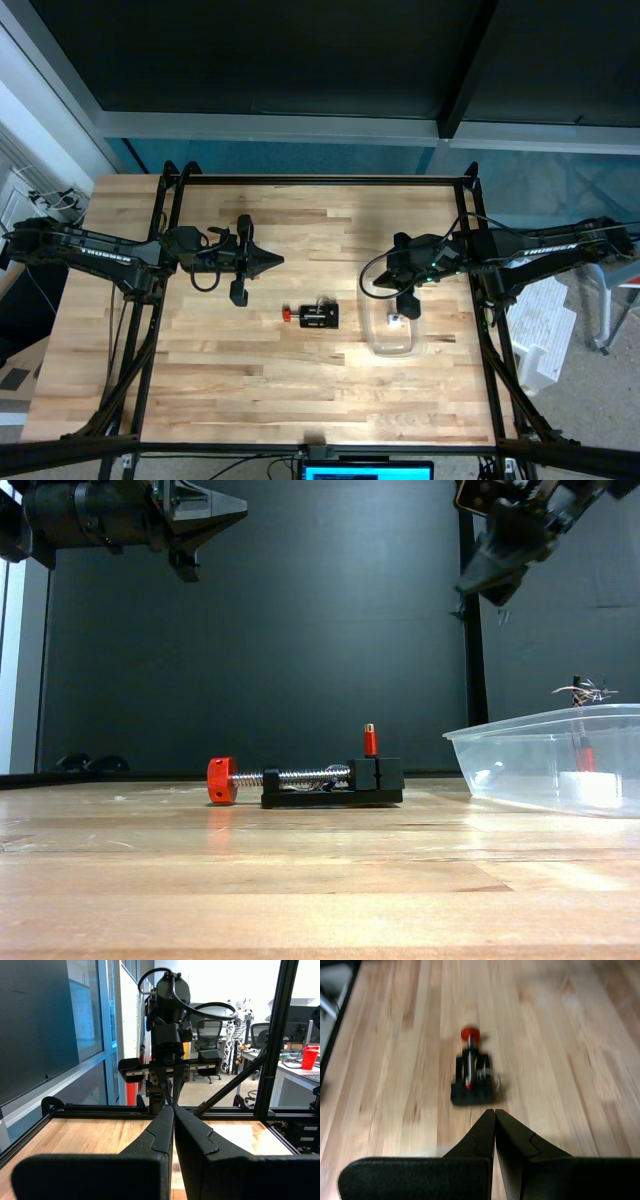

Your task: Pick the rca connector and install on the hub

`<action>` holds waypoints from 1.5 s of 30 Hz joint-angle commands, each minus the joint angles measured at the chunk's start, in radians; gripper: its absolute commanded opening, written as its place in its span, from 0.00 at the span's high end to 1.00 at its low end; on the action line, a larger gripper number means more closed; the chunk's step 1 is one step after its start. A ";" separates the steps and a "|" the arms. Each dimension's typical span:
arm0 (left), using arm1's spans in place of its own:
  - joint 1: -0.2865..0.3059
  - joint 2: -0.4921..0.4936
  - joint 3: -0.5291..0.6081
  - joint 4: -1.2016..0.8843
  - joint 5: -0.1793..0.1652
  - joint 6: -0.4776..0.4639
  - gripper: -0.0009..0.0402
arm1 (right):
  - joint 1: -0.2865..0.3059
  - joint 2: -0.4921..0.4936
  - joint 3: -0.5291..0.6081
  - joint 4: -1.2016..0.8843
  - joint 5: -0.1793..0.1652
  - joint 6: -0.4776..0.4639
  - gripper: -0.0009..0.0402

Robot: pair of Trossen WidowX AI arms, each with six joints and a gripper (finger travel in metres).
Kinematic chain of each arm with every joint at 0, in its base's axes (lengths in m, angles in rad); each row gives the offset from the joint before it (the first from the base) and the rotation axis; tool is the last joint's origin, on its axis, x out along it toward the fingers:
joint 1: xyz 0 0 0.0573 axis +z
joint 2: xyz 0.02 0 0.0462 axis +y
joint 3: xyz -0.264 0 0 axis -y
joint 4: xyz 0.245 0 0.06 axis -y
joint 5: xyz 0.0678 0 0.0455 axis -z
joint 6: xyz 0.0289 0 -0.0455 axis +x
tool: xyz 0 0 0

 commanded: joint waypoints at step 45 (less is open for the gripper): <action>0.000 0.000 0.000 0.000 0.000 0.000 0.98 | 0.115 0.433 0.290 -0.601 -0.026 0.090 0.64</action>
